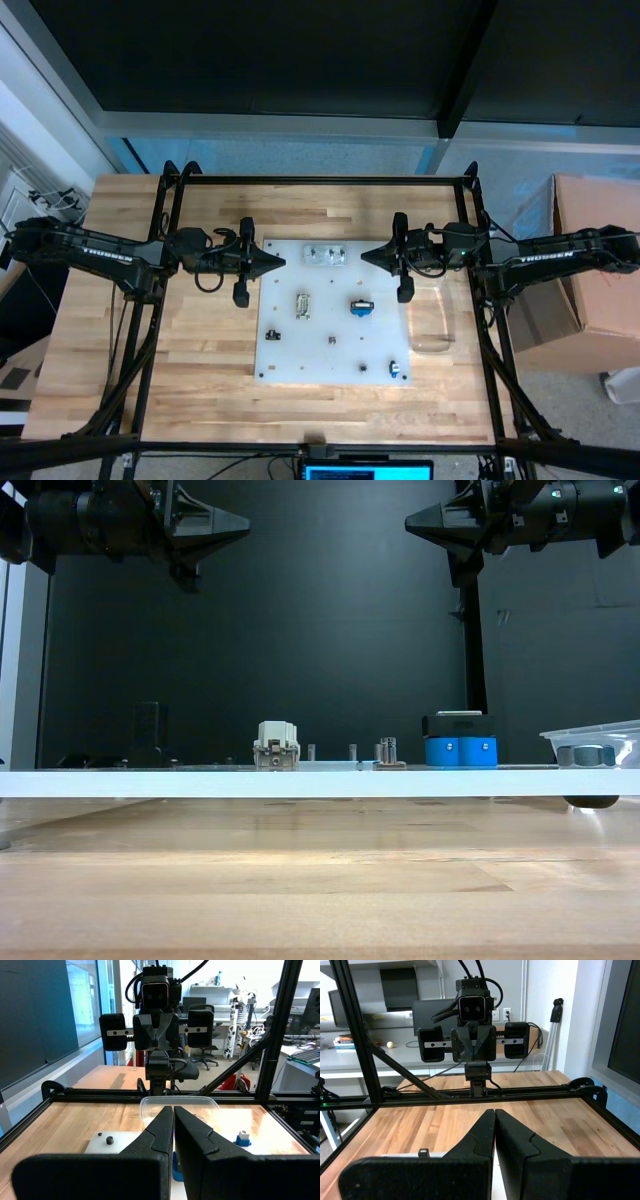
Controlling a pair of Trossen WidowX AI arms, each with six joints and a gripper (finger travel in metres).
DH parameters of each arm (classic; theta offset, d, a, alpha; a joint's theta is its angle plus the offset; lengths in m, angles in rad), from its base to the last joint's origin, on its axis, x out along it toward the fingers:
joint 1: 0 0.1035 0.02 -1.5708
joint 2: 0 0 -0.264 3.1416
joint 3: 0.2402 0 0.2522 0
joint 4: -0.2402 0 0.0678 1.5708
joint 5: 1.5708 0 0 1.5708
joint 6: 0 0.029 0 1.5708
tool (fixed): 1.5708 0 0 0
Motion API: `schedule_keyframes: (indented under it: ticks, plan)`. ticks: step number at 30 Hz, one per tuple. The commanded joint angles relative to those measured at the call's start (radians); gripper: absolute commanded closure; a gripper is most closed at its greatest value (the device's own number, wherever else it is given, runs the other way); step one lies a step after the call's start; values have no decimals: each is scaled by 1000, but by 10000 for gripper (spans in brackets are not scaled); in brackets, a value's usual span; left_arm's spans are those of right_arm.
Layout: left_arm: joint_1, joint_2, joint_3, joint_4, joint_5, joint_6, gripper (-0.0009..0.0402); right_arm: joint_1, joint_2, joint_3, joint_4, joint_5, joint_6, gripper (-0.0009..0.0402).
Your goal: Unfasten the M12 nut and place it in the container
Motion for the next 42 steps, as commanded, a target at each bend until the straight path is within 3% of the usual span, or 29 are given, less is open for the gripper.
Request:
schedule_keyframes:
  ticks: [1,11,20,31,42]
  plan:
    - [0,0,0,1,0,0,393,0,0,0,0,0,-2,393]
    - [0,0,0,1,0,0,393,2,0,6,-14,-7,21,393]
    - [0,0,0,1,0,0,393,55,16,161,-472,-7,28,393]
    - [0,0,0,1,0,0,393,200,236,423,-987,-6,211,393]
    - [0,0,0,1,0,0,393,358,516,675,-1304,0,603,393]
